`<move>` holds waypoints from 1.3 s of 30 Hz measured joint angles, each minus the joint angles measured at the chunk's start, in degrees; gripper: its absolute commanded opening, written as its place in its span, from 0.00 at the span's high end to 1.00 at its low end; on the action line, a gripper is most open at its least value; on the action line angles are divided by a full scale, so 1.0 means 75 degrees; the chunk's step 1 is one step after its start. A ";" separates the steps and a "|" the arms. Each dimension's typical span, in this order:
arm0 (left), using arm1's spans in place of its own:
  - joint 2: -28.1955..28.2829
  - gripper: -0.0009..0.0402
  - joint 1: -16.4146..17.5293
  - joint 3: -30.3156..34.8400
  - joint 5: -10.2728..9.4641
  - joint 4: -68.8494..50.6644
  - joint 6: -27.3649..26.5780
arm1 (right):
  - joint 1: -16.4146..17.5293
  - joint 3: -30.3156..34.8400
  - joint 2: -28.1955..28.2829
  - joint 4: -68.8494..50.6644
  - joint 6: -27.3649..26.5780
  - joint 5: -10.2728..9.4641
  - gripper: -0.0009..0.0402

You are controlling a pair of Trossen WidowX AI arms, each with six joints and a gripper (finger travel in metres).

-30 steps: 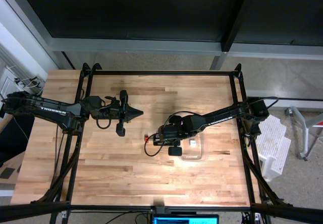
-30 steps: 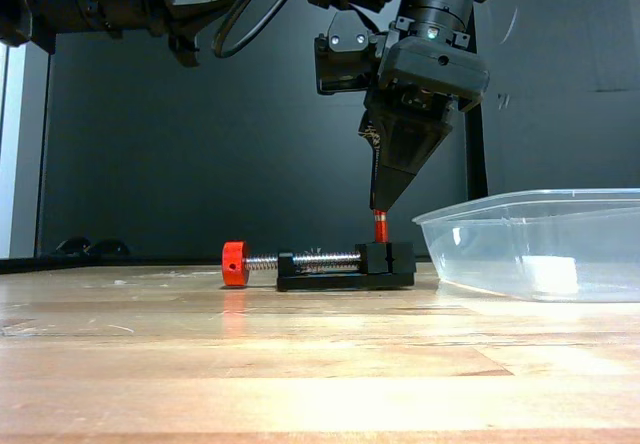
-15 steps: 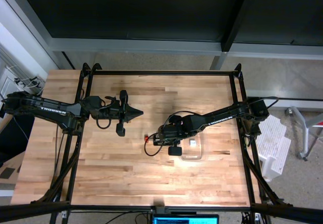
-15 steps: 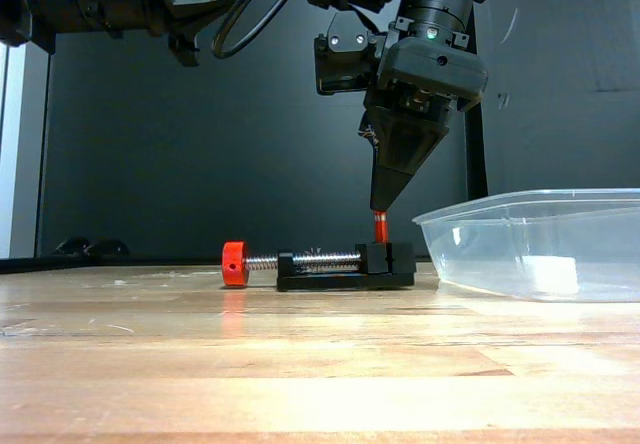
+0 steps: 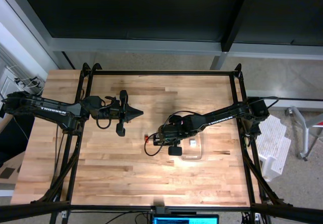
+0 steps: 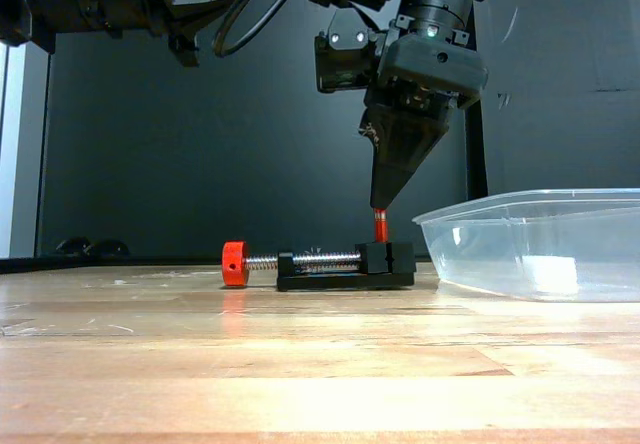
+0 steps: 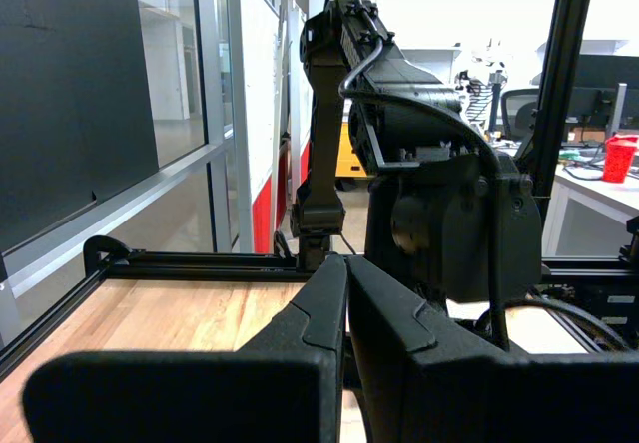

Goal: Remove the RCA connector from the receptacle and place in the container

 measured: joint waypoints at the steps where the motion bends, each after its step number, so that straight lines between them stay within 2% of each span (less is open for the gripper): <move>1: 0.0000 0.98 0.0000 0.0000 -0.0003 0.0000 -0.0003 | 0.0003 0.0006 -0.0058 -0.0015 0.0000 0.0003 0.97; 20: 0.0000 0.98 0.0000 0.0003 -0.0003 0.0000 -0.0003 | 0.0003 0.0032 -0.1268 -0.0175 0.0032 0.0020 0.97; 27: 0.0000 0.98 0.0000 0.0003 -0.0003 0.0000 0.0000 | 0.0006 0.0032 -0.1469 -0.0216 0.0035 0.0017 0.97; 33: 0.0000 0.98 0.0000 0.0000 -0.0003 0.0000 0.0000 | 0.0015 0.0032 -0.1515 -0.0396 0.0119 -0.0140 0.97; 39: 0.0000 0.98 0.0000 0.0000 -0.0003 0.0000 0.0000 | 0.0134 -0.0341 -0.1915 -0.0434 0.0251 -0.0143 0.97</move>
